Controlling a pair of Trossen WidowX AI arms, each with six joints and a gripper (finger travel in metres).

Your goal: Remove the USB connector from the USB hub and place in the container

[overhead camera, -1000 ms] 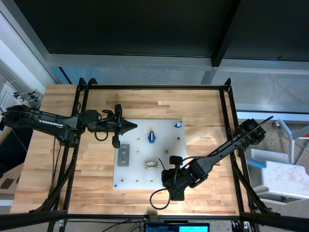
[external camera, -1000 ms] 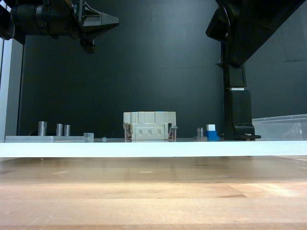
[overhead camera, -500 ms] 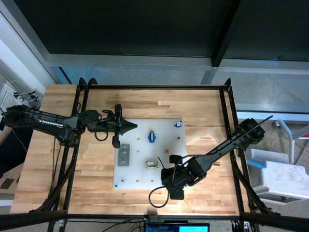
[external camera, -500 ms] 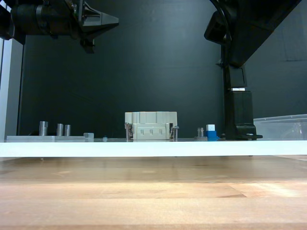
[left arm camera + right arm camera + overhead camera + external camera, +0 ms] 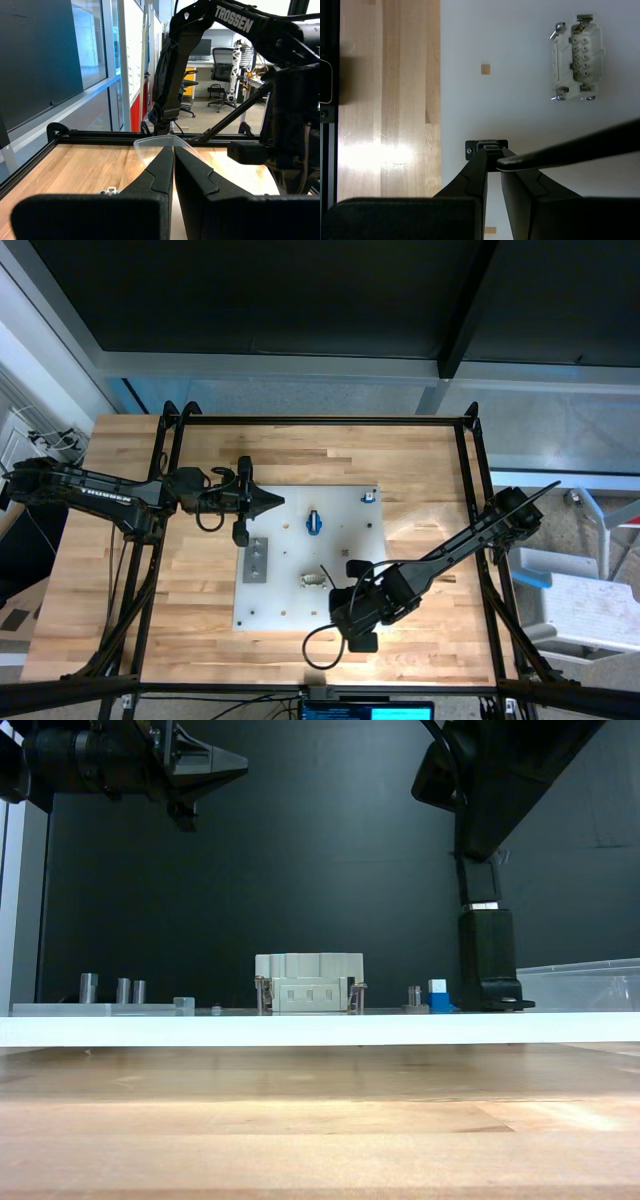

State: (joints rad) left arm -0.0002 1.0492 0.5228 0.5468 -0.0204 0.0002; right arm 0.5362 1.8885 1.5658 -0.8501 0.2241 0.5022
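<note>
My right gripper (image 5: 492, 156) hangs over the near right part of the white board (image 5: 290, 600). Its jaws are drawn narrow and pinch the USB plug (image 5: 570, 145) right above the little black hub (image 5: 471, 148), and the plug's thin cable trails off to one side across my fingers. I can't tell whether the plug is fully out of its socket; from table height a sliver of bright metal shows above the hub, so I judge it partly drawn at best. My hold is only at the fingertips, so the main risk is a slip: if the socket grips harder than I do, the pads could slide up and leave the plug behind. From table height I also seem to lean slightly off the hub's axis. A pull at that slant could bind the plug, or drag the hub and the board up with it. The loose cable could catch on the cream connector (image 5: 577, 60) just beside it, or on my own arm, and twist the plug out of my grip on the way over. The tray (image 5: 585, 982) sits off the board to the right and farther back, so a weak pinch could drop the plug short of it. My left gripper (image 5: 272, 501) is parked high over the board's far left edge, jaws closed on nothing, well clear.
</note>
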